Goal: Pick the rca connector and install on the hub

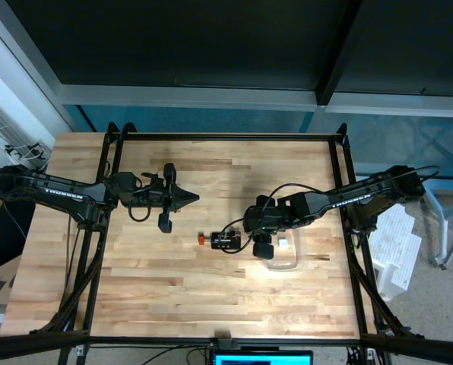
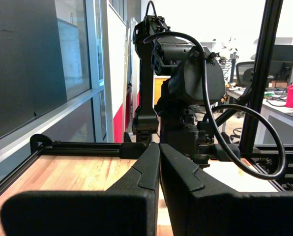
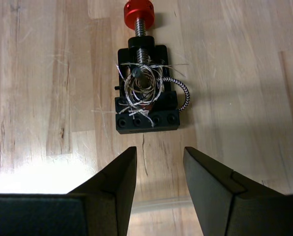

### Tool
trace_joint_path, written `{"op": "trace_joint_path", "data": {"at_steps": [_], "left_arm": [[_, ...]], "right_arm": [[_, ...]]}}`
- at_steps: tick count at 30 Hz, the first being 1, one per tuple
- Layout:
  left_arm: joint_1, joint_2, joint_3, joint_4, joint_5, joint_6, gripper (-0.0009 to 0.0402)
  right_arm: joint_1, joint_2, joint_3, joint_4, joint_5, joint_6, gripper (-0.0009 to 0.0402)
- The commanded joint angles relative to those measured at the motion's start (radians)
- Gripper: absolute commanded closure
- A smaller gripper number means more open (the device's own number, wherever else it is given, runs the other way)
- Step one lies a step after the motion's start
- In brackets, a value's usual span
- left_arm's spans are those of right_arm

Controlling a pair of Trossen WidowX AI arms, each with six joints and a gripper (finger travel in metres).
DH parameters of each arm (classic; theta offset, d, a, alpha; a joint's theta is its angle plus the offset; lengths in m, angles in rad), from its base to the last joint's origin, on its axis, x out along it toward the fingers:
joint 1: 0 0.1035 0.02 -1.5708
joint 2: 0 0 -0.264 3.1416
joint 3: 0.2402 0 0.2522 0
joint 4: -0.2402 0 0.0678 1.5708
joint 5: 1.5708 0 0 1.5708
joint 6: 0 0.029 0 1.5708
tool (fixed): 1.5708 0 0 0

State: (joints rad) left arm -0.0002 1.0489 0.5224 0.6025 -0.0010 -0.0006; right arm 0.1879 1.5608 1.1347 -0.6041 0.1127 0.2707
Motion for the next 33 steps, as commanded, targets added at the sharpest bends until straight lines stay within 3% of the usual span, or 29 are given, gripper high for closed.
{"op": "trace_joint_path", "data": {"at_steps": [1,7,10,21,26,33], "left_arm": [[0.0,0.0,0.0,0.0,0.0,0.0,0.0393],[0.0,0.0,0.0,0.0,0.0,0.0,0.0393],[0.0,0.0,0.0,0.0,0.0,0.0,0.0393],[0.0,0.0,0.0,0.0,0.0,0.0,0.0393],[0.0,0.0,0.0,0.0,0.0,0.0,0.0393],[0.0,0.0,0.0,0.0,0.0,0.0,0.0393]], "right_arm": [[-0.007,-0.032,-0.008,0.024,0.0,-0.031,0.03],[-0.06,-0.125,-0.02,0.077,0.0,-0.117,0.0399],[-0.083,-0.185,-0.042,0.134,0.0,-0.133,0.0384],[-0.129,-0.403,-0.229,0.47,-0.003,-0.152,0.0393],[-0.153,-0.46,-0.331,0.677,-0.055,-0.144,0.0393],[-0.172,-0.495,-0.462,0.932,-0.076,-0.161,0.0393]]}}
